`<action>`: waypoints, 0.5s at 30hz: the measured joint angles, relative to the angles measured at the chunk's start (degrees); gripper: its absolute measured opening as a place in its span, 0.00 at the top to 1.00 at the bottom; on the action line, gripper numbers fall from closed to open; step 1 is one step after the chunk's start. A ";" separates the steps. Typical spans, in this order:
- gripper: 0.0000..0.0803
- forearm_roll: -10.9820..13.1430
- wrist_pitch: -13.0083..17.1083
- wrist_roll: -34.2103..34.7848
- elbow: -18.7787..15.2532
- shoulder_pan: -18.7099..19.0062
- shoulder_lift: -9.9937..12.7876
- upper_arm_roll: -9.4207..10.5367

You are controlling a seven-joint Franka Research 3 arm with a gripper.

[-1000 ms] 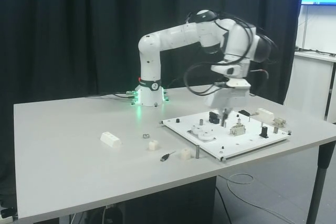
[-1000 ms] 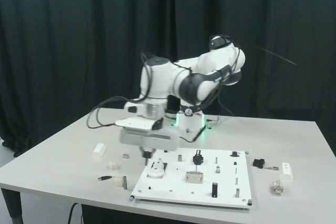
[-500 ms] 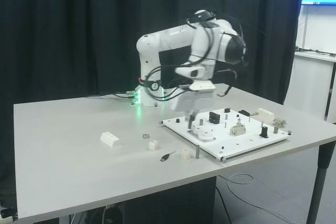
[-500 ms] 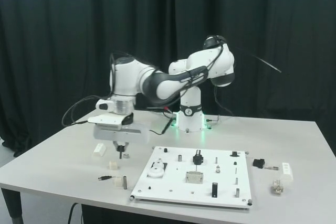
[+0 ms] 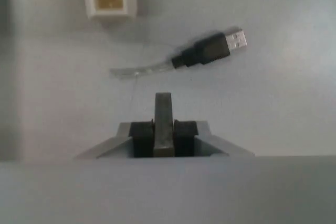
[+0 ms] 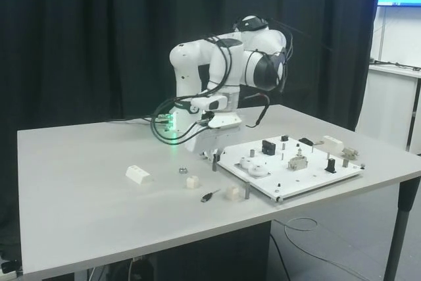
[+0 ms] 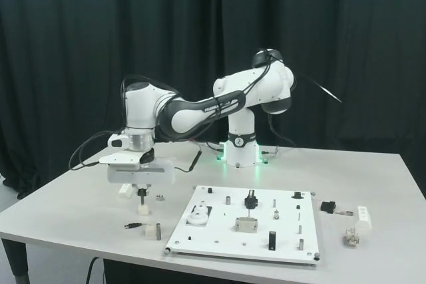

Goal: Place square peg 3.

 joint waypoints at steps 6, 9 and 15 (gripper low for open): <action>0.91 1.18 0.85 -2.28 -1.07 -1.01 0.12 1.42; 0.91 1.75 1.42 -3.01 -1.65 -1.33 0.22 2.12; 0.91 2.54 2.95 -4.07 -2.31 -1.94 0.59 3.48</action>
